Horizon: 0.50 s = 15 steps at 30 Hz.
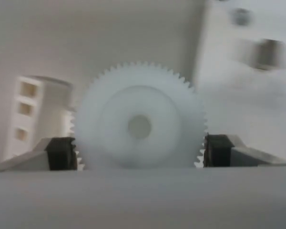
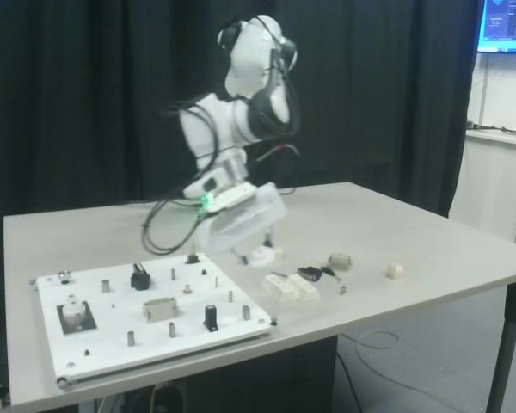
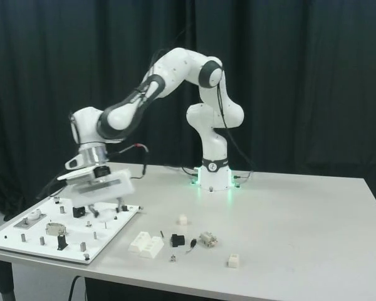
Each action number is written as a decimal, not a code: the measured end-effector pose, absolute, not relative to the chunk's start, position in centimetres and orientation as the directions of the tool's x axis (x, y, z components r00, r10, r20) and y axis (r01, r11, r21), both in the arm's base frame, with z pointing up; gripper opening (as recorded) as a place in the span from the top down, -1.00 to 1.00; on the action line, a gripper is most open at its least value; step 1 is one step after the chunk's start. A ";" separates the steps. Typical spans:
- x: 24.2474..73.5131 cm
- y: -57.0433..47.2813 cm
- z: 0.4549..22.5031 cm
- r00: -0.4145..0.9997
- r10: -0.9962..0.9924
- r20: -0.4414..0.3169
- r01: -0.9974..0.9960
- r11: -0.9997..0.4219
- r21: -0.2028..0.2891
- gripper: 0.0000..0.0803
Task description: Place large gear.
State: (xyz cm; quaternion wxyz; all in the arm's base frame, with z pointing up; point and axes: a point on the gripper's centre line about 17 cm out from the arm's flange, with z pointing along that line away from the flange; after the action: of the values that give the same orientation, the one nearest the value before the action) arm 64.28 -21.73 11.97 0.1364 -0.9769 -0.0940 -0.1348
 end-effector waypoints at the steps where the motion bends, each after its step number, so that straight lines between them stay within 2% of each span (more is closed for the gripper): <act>1: 64.4 -20.8 11.9 0.947 0.146 0.288 0.218 -0.946 -0.239 -0.46; 15: 64.7 -7.6 11.1 0.949 0.149 0.276 0.209 -0.956 -0.203 -0.46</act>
State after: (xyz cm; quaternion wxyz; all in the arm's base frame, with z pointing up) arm 64.69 -7.64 11.09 0.1157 -0.9805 -0.0914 -0.1301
